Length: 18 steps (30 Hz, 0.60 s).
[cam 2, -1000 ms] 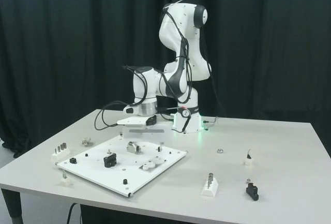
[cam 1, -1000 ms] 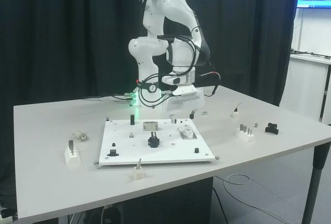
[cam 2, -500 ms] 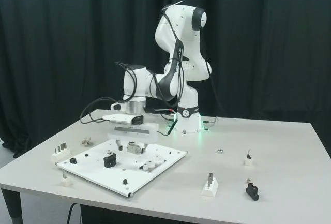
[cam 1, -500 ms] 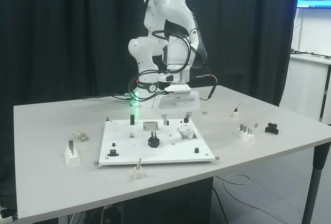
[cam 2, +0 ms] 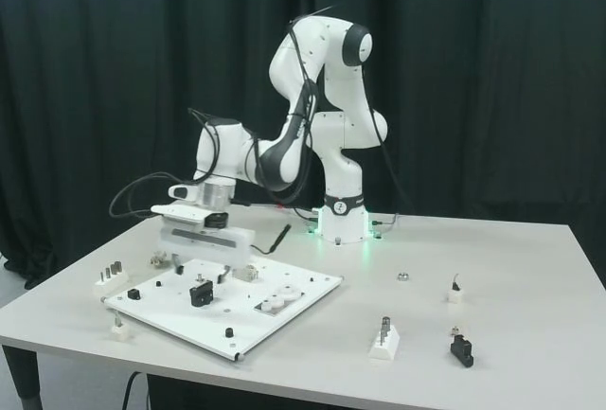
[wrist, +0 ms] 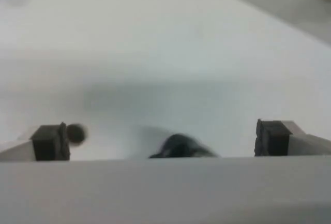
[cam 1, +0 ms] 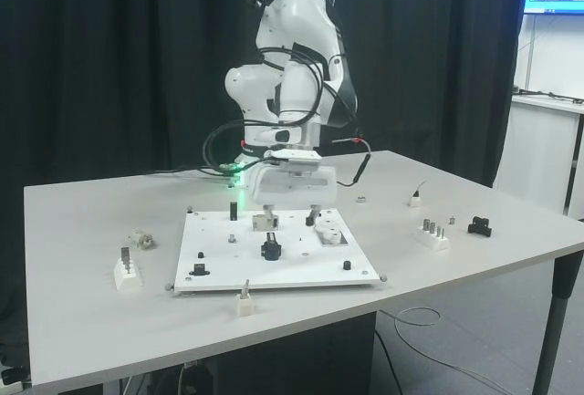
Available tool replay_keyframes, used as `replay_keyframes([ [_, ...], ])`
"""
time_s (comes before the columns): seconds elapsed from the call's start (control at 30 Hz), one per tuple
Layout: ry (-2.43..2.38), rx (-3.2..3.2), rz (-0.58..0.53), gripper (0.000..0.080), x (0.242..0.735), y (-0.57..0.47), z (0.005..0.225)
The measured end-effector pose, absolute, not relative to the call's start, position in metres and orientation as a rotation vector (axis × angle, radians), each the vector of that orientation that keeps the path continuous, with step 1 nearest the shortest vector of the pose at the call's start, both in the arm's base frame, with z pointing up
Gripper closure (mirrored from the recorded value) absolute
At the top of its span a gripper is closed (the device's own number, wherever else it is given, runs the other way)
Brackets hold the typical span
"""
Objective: Pick Ethernet.
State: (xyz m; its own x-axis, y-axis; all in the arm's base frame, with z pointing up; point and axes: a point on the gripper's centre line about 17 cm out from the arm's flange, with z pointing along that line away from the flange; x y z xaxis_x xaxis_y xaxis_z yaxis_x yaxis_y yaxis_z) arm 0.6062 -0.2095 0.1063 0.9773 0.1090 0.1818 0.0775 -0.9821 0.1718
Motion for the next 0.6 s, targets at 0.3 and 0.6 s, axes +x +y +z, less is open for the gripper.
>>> replay_keyframes([
  [0.3,0.176,2.929,0.295,0.0003,0.624,-0.243,0.107],
  [0.6,0.194,2.914,0.281,0.0003,0.639,-0.267,0.107],
])
